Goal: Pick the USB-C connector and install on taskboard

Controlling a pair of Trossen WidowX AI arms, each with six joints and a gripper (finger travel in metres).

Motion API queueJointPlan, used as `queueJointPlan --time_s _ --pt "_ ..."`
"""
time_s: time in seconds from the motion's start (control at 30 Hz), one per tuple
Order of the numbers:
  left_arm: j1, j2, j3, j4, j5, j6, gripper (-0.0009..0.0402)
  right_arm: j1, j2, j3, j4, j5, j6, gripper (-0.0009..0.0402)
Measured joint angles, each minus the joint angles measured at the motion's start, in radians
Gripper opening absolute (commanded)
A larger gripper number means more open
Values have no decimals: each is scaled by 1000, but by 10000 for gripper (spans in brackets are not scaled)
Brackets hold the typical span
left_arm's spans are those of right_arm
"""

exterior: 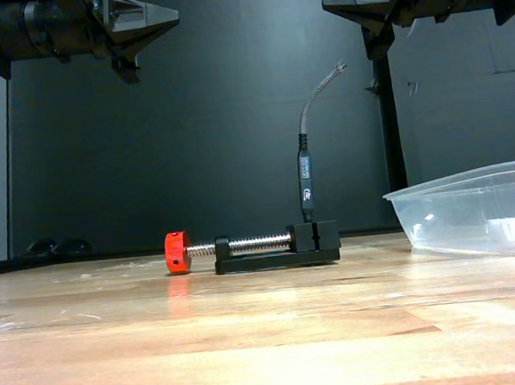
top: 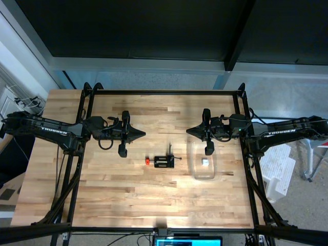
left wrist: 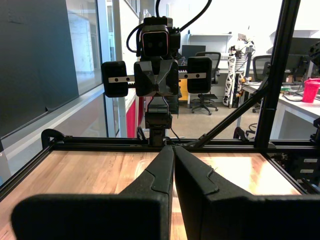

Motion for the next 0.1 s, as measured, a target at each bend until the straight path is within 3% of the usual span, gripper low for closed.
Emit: queueJointPlan --time_s 0.1 --pt "0 0 0 0 0 0 0 0 0 0 0 0 0 0"
